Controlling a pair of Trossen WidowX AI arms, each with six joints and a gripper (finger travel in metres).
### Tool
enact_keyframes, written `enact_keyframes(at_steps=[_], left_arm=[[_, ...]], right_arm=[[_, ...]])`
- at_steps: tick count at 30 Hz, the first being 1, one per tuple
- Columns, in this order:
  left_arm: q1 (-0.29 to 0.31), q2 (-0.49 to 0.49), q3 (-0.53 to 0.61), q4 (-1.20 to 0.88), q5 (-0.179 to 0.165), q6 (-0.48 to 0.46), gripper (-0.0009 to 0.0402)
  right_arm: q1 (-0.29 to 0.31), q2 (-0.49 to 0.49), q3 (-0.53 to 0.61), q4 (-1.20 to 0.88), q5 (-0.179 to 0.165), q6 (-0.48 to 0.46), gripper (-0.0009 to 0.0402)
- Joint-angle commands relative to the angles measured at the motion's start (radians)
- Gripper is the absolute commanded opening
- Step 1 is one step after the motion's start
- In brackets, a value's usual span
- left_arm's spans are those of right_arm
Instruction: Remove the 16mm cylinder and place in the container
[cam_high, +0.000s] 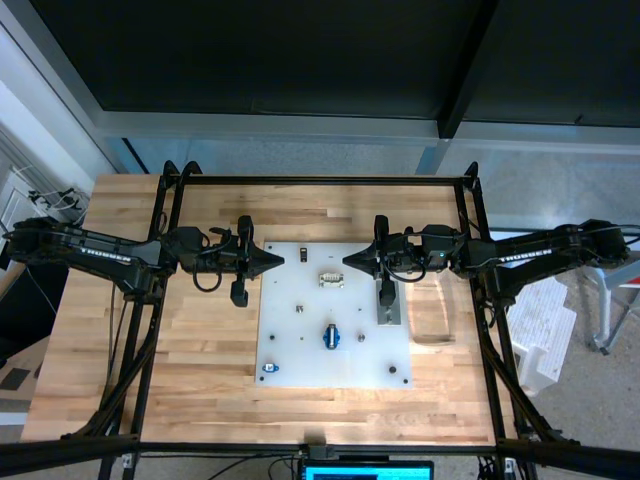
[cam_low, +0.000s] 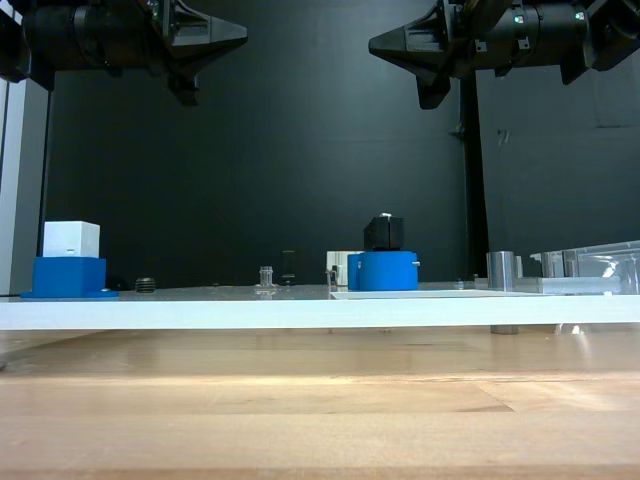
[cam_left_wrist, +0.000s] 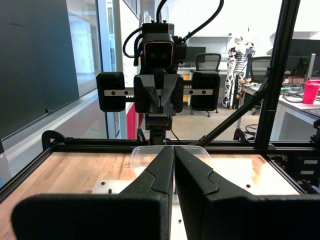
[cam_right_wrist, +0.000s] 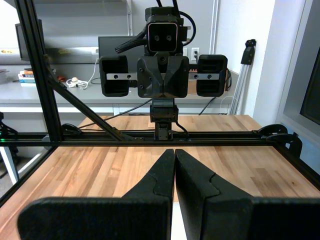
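Observation:
The 16mm cylinder shows as a silvery dot standing in the white board, right of the blue part; from table height the cylinder is a short grey upright peg. The container, a clear tray, lies off the board's right edge, and its wall shows low at the right. The container also shows beyond my left fingers. My left gripper hangs shut and empty high over the board's far left. My right gripper faces it, shut and empty.
On the board are a blue base with a white cube at the near left, a tiny peg, a white connector and a grey metal block. A black frame rings the wooden table.

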Motion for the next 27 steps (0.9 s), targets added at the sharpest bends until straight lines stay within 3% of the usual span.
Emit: enact_keyframes(at_steps=[1,2,6,15,25,27], left_arm=[[0.000,0.000,0.000,0.000,0.000,0.000,0.0000],[0.000,0.000,0.000,0.000,0.000,0.000,0.0000],[0.000,0.000,0.000,0.000,0.000,0.000,0.0000],[0.000,0.000,0.000,0.000,0.000,0.000,0.0000],[0.000,0.000,0.000,0.000,0.000,0.000,0.0000],[0.000,0.000,0.000,0.000,0.000,0.000,0.0000]], right_arm=[[0.000,0.001,0.003,0.000,-0.018,0.023,0.0000],[0.000,0.001,0.006,0.000,-0.035,0.034,0.0000],[0.001,0.001,0.032,-0.065,-0.034,0.045,0.0000],[0.020,0.003,0.204,-0.486,-0.032,0.044,0.0000],[0.056,0.003,0.308,-0.794,-0.022,0.100,0.0000],[0.067,0.003,0.319,-0.839,0.003,0.109,0.0000]])
